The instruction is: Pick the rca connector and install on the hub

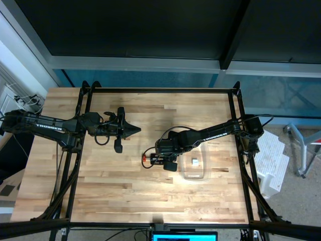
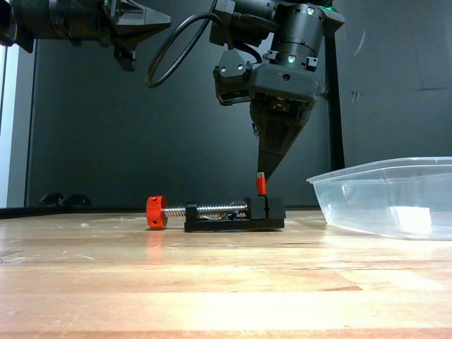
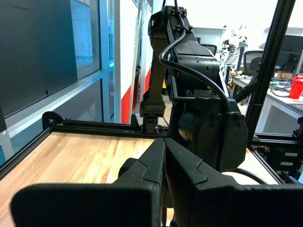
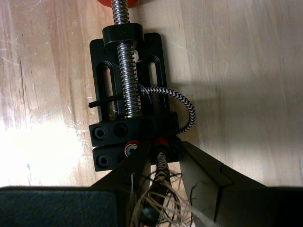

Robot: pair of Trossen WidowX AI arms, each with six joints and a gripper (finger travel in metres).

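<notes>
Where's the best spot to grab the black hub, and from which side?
Probably across its two long flat sides, from above: the hub lies flat on the table, and a springy screw juts from one end. The right gripper sits over the other end; the left gripper hangs high, off to the left.

Legible markings: one brand name, seen in the high view.
"TROSSEN" in white capitals along the left arm (image 1: 50,128), behind the left gripper (image 1: 136,130); similar white lettering on the right arm (image 1: 218,132), behind the right gripper (image 1: 159,158), too small to read.
</notes>
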